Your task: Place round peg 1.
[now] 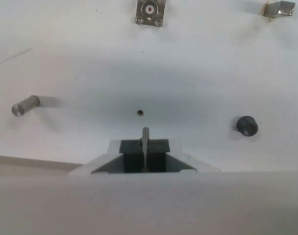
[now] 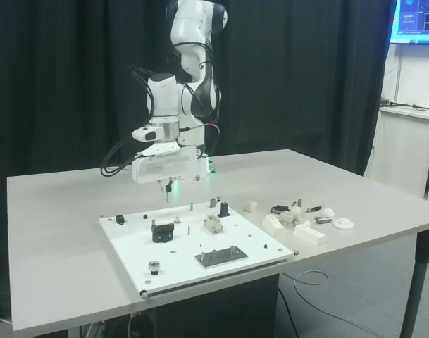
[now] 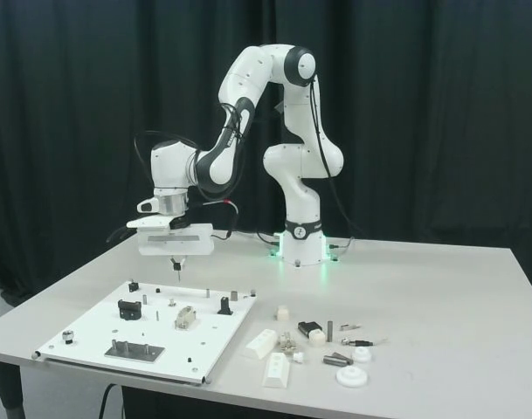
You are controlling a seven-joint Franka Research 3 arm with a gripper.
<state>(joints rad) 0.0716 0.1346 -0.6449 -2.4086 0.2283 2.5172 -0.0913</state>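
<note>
One thin round peg (image 1: 145, 142) is clamped upright between the end effector's (image 1: 145, 155) two black pads, hanging above the white board (image 2: 193, 243). One small hole (image 1: 140, 112) lies just beyond its tip. One grey pin (image 1: 25, 105) and one black knob (image 1: 247, 125) flank it, well apart, on the grey worktop's (image 2: 59, 211) board.

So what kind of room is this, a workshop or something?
Probably a robotics test lab. A white robot arm is bolted to a grey table, black curtains close off the background, and a white practice board holds small fittings.
</note>
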